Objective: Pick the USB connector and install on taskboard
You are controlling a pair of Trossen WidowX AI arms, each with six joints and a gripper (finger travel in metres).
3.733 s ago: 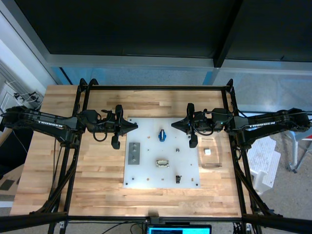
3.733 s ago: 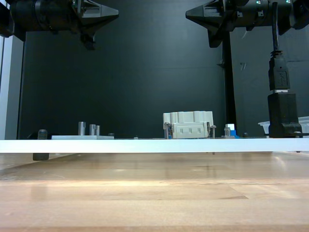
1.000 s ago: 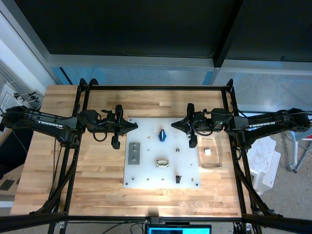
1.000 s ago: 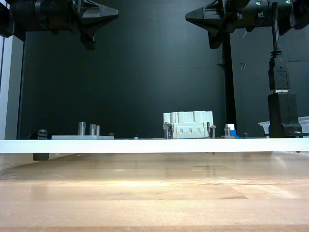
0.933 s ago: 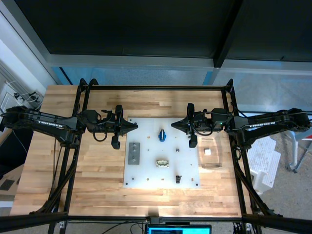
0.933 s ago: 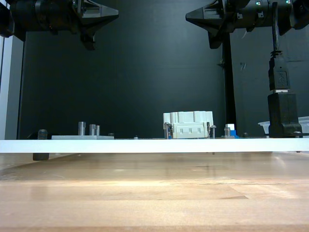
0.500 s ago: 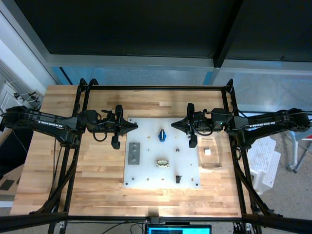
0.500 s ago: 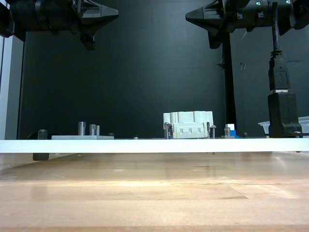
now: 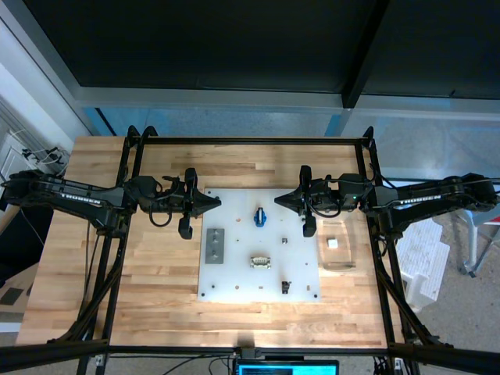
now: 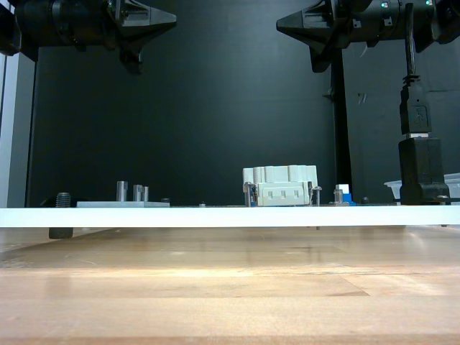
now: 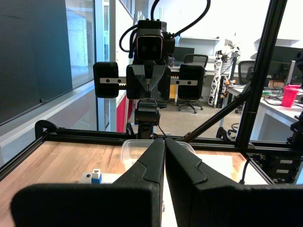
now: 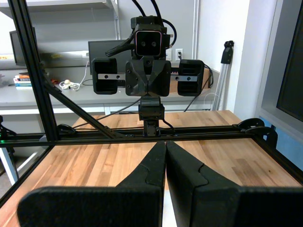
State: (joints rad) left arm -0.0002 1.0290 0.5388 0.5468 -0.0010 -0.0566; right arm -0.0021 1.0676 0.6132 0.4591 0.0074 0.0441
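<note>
The wooden table point(image 9: 117, 273) carries the white taskboard point(image 9: 234, 273) at its middle. Both arms reach inward, high above the board's far part, with their noses facing each other. The left gripper point(image 9: 216, 201) hangs over the board's 11 o'clock corner. The right gripper point(image 9: 276, 199) hangs just past the board's 12 o'clock. In its own wrist view each gripper has its fingers pressed together with only a seam between them, and neither holds anything.

Just off the board's 3 o'clock edge sits a clear plastic container point(image 9: 341, 267). It holds one small white cube point(image 9: 333, 243), and I see nothing else in it.

On the board, a grey block point(image 9: 214, 244) lies toward 9 o'clock. A beige multi-pin connector point(image 9: 261, 262) sits just to the 6 o'clock side of centre, and a blue part point(image 9: 259, 216) sits toward 12 o'clock.

The USB connector point(image 9: 286, 286) is on the board toward 5 o'clock, close to the near edge. In the low view it stands upright with its long axis vertical. I cannot tell whether its foot sits in a port.

From the right gripper the connector lies at about 6 o'clock and well below. From the left gripper it lies at about 4 o'clock and farther off. I judge the right arm the better placed. It would need to part its fingers, tip downward and come down with one finger on each side of the plug.
</note>
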